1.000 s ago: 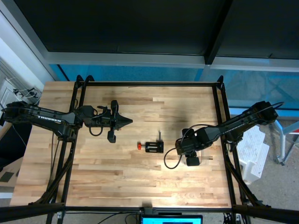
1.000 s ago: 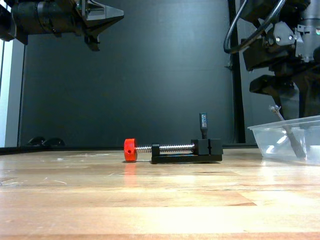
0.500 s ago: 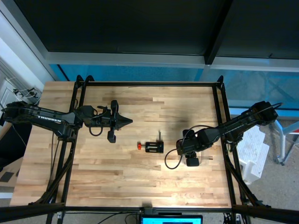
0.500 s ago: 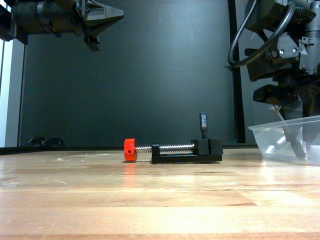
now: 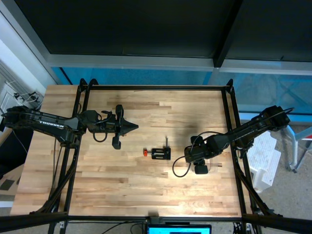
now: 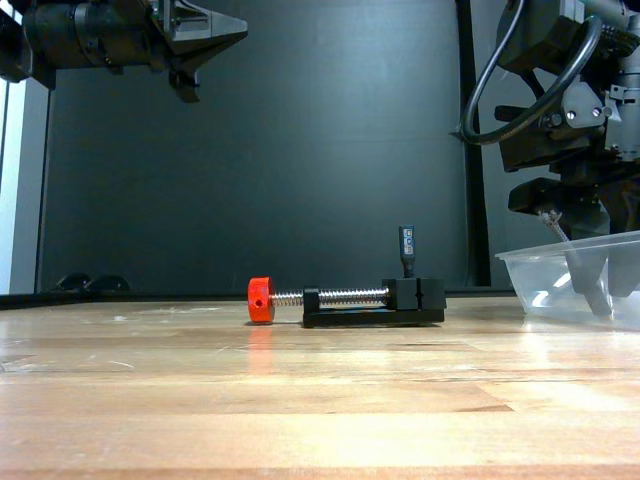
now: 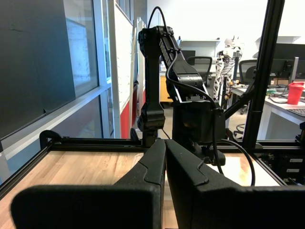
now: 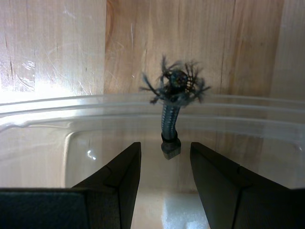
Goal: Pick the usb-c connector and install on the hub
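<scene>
1. High view: the left hand (image 5: 132, 126) hangs above the desk (image 5: 122, 195), well apart from the hub (image 5: 158, 153). The right hand (image 5: 201, 168) is low, near the hub's right side but not touching it.
2. Low view: the hub (image 6: 370, 300) lies flat on the desk with its red knob at the left and its grey stem upright. The right hand (image 6: 600, 285) reaches down into a clear tray (image 6: 520, 258). The left hand (image 6: 235, 30) sits high, away from everything.
3. Left wrist view: the left hand (image 7: 165, 148) has its fingers pressed together and holds nothing. It looks parked.
4. Right wrist view: the right hand (image 8: 165, 149) is partly open and empty. The connector (image 8: 170, 143) lies in the tray (image 8: 57, 119), its plug end between the fingertips (image 8: 121, 171) but untouched, its frayed stub leaning on the tray wall.
5. Judgement: this is the pick step, at the final approach. The next move calls for settling the fingers around the plug end, closing gently, then lifting clear of the tray wall before heading to the hub.
</scene>
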You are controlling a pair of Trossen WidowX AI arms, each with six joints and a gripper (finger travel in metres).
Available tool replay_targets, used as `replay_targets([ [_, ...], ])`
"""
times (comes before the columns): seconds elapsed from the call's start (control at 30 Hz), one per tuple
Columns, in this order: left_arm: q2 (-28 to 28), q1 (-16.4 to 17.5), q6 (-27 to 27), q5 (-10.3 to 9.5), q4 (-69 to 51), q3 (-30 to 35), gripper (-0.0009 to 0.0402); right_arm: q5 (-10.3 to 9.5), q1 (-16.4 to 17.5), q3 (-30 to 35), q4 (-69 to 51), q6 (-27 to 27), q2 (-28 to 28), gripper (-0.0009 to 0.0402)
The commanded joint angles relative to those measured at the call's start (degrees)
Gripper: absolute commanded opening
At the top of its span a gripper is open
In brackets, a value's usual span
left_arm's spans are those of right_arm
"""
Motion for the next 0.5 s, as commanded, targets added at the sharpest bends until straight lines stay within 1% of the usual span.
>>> replay_targets([
  [0.03,0.0,0.02,0.0,0.0,0.02,0.0,0.0,0.09,0.04,-0.55,0.74,0.09,0.02,0.0142],
  [0.23,0.0,0.02,0.0,0.0,0.02,0.0,0.0,0.31,0.02,-1.77,2.27,-0.13,0.02,0.0142],
  [0.3,0.0,0.0,0.0,0.0,0.02,0.0,0.0,1.68,0.04,-2.12,2.86,-0.33,0.02,0.0142],
  [0.33,0.02,0.02,0.0,0.0,0.02,0.0,0.0,2.03,0.02,-2.21,3.06,-0.66,0.02,0.0142],
  [0.5,0.02,0.0,0.0,0.0,0.02,0.0,0.0,2.14,0.02,-2.34,3.1,-0.68,0.02,0.0142],
])
